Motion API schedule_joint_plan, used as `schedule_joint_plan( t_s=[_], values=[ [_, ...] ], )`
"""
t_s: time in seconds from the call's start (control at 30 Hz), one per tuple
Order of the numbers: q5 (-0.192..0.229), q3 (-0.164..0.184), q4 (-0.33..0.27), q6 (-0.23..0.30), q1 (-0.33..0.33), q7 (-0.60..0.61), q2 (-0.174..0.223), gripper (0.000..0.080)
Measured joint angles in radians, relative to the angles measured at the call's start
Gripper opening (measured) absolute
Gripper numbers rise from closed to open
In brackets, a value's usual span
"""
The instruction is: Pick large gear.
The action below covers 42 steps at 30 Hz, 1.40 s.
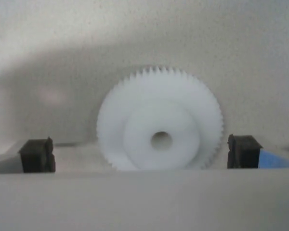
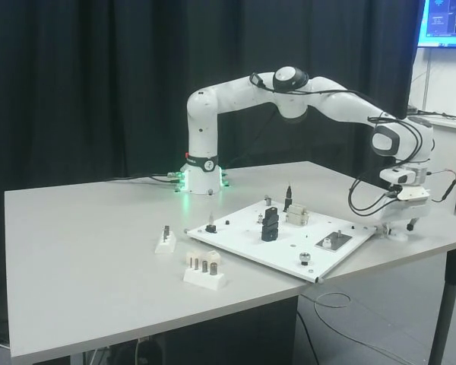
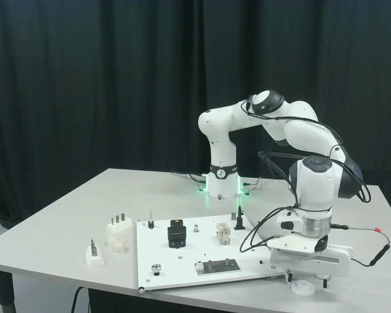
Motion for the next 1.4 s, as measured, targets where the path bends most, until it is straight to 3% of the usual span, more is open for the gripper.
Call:
schedule_joint_plan(
  t_s=[0.4, 0.43, 0.6, 0.63, 1.1, 1.13, 1.3, 1.33, 1.4],
  values=[
    [0.000, 0.028, 0.003, 0.019, -0.018, 0.000, 0.000, 0.0800],
    [0.000, 0.028, 0.003, 0.019, -0.019, 0.000, 0.000, 0.0688],
    [0.000, 0.029, 0.007, 0.019, -0.023, 0.000, 0.000, 0.0688],
    [0.000, 0.029, 0.008, 0.019, -0.024, 0.000, 0.000, 0.0589],
    [-0.003, 0.029, 0.026, 0.013, -0.040, 0.000, -0.001, 0.0587],
    [-0.003, 0.029, 0.028, 0.012, -0.042, 0.000, -0.002, 0.0394],
    [-0.006, 0.027, 0.040, -0.005, -0.050, 0.000, -0.006, 0.0394],
    [-0.006, 0.027, 0.042, -0.007, -0.051, 0.000, -0.007, 0.0326],
    [-0.006, 0.026, 0.047, -0.013, -0.055, 0.000, -0.007, 0.0326]
  ],
)
